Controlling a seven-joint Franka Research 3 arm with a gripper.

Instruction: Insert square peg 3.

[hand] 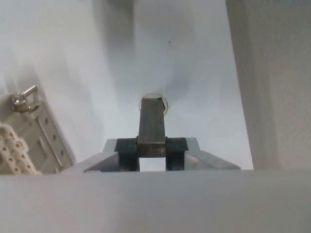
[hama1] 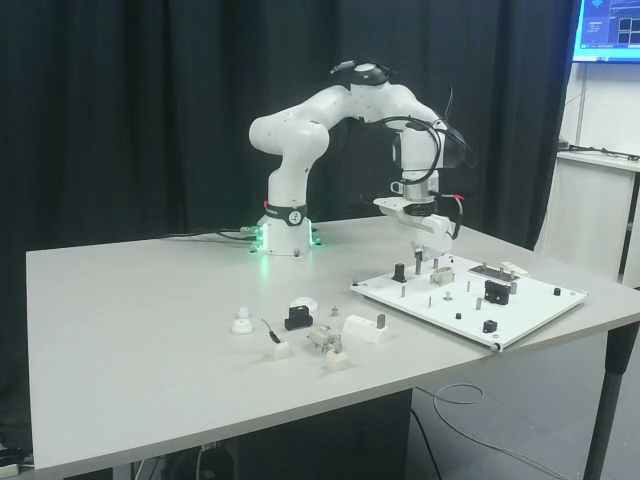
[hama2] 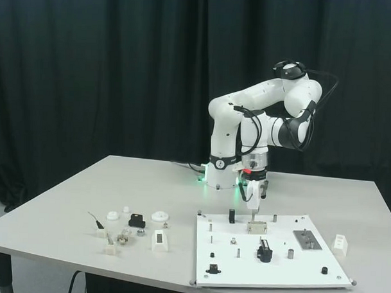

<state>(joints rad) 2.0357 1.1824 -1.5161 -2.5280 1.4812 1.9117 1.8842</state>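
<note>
Step in hand: lowering the square peg (hand: 151, 127) toward the white board (hama1: 530, 310); judged mid-task, not yet seated.
Doing it well: keep the peg upright, square its flats with the hole, descend slowly, let go only once it is seated.
Claw (hand: 152, 154): clenched on the peg's upper end, one finger on each side.
Peg position: directly below the claw, its far end over a faint ring on the board; whether it touches cannot be told.
Peg look: dark grey bar, square section, straight, flat-ended.
Neighbour: grey connector block (hand: 39, 141) off to one side of the claw.
Bench (hama1: 130, 320): grey, carries the board.
</note>
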